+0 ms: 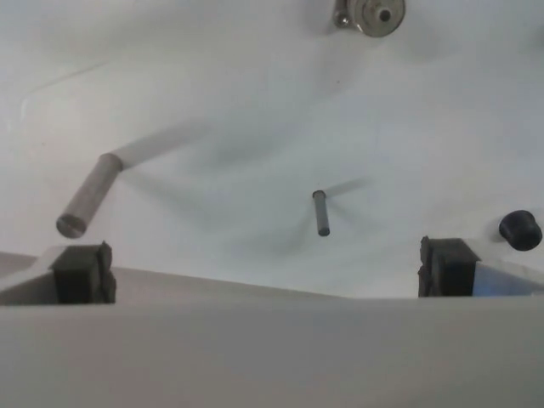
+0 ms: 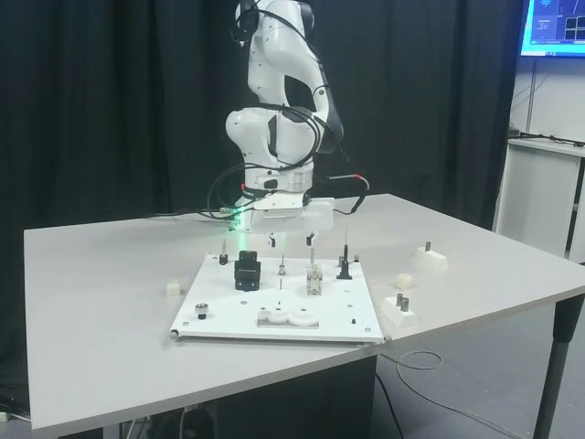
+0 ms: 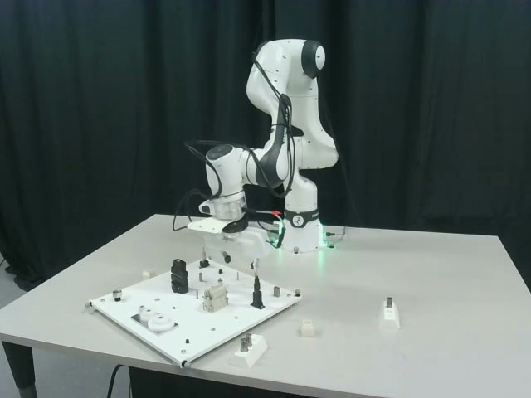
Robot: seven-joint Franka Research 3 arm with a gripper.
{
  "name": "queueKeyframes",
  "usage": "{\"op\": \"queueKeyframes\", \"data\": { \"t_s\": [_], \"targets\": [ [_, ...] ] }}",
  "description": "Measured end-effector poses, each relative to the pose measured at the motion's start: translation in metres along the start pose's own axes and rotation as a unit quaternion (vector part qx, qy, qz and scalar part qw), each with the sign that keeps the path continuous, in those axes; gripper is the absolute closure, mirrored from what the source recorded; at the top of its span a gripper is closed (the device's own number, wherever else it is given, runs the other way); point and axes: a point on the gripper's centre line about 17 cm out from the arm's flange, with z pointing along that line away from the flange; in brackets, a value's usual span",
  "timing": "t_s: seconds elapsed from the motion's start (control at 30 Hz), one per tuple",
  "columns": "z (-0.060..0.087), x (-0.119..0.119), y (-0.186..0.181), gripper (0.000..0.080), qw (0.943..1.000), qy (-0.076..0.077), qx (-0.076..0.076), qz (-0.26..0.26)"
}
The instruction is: Insert round peg 2.
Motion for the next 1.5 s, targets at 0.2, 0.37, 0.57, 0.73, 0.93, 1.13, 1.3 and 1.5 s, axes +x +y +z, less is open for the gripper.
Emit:
{"op": "queueKeyframes", "data": {
  "t_s": [0.2, 0.37, 0.57, 0.73, 0.93, 1.13, 1.3, 1.5],
  "targets": [
    [0.0, 0.0, -0.001, 0.0003, 1.0, 0.0, -0.001, -0.002],
    [0.001, 0.0, -0.003, 0.0003, 1.0, -0.001, -0.001, -0.004],
    [0.004, 0.002, -0.005, 0.0003, 1.0, 0.002, -0.004, -0.006],
    [0.008, 0.004, -0.006, 0.0003, 1.0, 0.005, -0.006, -0.005],
    [0.013, 0.007, -0.009, 0.0003, 1.0, 0.008, -0.005, 0.0],
    [0.02, 0.011, -0.012, 0.0003, 0.9999, 0.013, -0.007, 0.001],
    [0.026, 0.013, -0.015, 0.0003, 0.9998, 0.015, -0.011, -0.001],
    [0.025, 0.015, -0.017, 0.0003, 0.9998, 0.018, -0.011, -0.004]
  ]
}}
